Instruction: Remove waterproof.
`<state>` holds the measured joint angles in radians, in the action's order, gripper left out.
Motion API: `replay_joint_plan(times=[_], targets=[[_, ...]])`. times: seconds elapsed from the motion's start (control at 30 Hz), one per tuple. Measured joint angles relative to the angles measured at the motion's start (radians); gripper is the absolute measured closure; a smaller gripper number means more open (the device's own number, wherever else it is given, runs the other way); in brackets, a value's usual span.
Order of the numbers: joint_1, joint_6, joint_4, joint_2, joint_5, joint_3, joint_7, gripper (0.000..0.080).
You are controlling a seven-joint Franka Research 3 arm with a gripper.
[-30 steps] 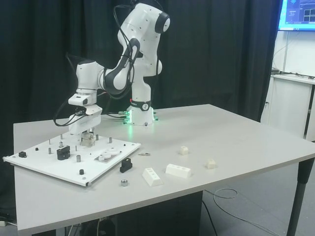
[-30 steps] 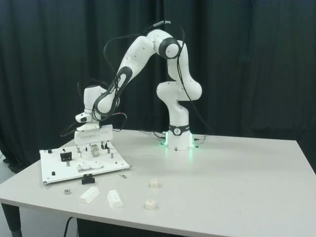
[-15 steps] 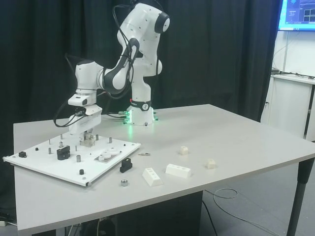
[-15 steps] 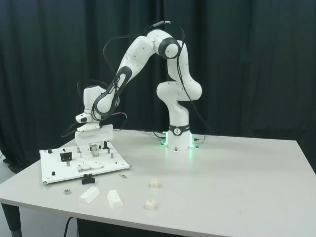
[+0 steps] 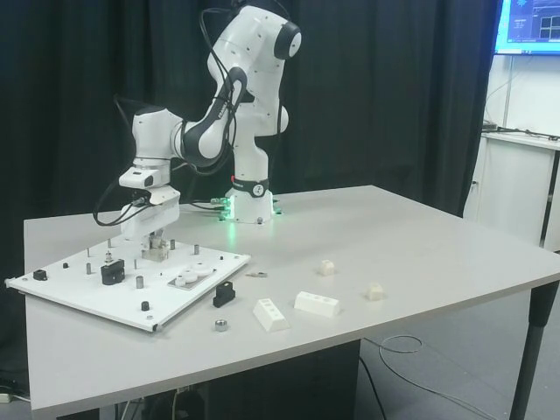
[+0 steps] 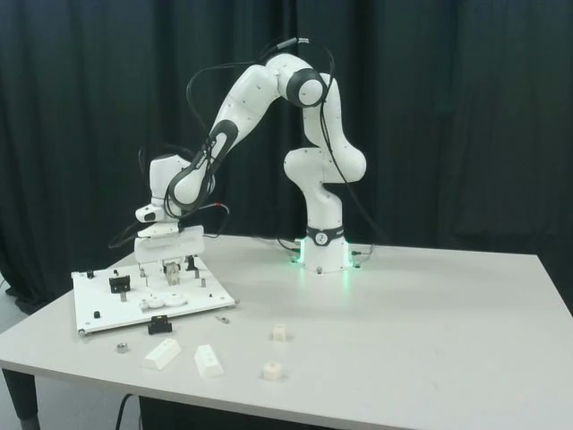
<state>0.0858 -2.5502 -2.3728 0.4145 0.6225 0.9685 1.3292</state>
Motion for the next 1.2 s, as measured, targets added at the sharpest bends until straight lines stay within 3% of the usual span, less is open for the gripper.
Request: replay_joint_plan(times=[1.2], targets=[[-0.011,0.025,0.010,0.001,-0.001,-0.002,0.000,0.0480]])
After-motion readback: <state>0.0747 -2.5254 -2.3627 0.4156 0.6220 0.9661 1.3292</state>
